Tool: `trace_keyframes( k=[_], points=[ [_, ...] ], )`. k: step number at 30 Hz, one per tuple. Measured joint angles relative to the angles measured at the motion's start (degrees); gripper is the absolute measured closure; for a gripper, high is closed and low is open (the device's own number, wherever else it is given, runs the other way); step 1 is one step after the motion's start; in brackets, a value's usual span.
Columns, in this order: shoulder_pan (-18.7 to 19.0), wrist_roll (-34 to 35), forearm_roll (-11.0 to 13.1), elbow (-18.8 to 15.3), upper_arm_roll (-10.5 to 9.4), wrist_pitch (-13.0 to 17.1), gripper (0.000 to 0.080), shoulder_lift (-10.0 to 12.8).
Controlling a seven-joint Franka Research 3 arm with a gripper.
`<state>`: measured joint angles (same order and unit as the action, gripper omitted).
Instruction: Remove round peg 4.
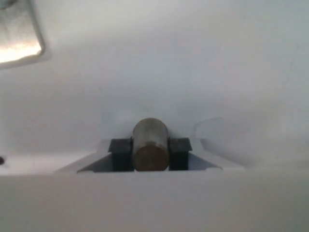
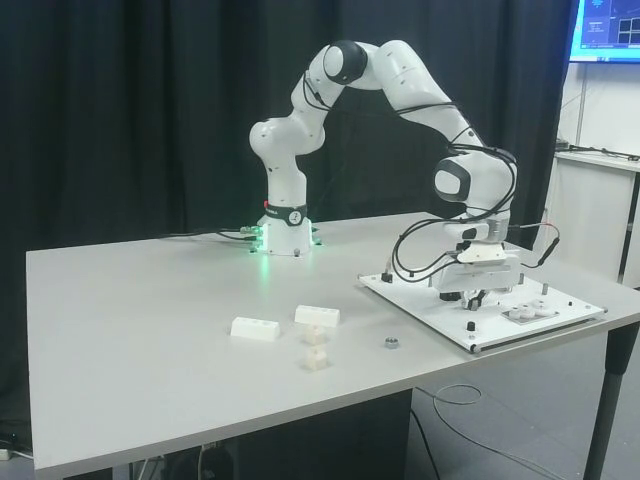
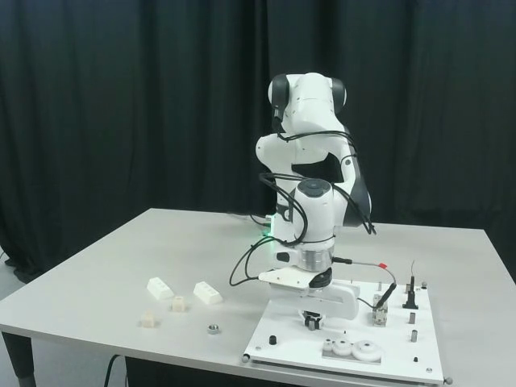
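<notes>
In the wrist view a short round peg point(image 1: 150, 144) sits end-on between two black finger pads point(image 1: 120, 153), and my gripper point(image 1: 150, 155) is shut on it. Behind it lies the white board point(image 1: 193, 72). Both room views place the gripper point(image 2: 470, 297) point(image 3: 310, 322) low over the white board point(image 2: 420, 300) point(image 3: 282, 334), near its middle. The peg itself is too small to make out there, and I cannot tell whether its tip still touches the board.
White gears point(image 3: 352, 349) lie at the board's front edge, with small pegs and a black fixture point(image 3: 411, 300) toward its right side. On the grey table beside the board are two white blocks point(image 3: 208, 293) point(image 3: 160, 288), small cubes point(image 3: 148, 320) and a nut point(image 3: 214, 328).
</notes>
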<state>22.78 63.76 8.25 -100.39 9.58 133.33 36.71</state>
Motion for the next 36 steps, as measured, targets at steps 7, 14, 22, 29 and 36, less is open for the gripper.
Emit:
trace_keyframes(
  k=[7,14,22,29,36],
  points=[
    [0.0,0.0,0.0,-0.1,0.0,0.0,0.0649,-0.1],
    [0.0,0.0,0.0,-0.3,0.04,-0.4,0.0649,-0.8],
    [0.0,0.0,-0.2,-0.8,0.13,-1.6,0.065,-2.8],
    [0.0,0.0,-0.8,-1.7,0.23,-2.9,0.065,-5.2],
    [0.0,0.0,-0.8,-2.2,0.4,-3.6,0.065,-6.8]
  ],
)
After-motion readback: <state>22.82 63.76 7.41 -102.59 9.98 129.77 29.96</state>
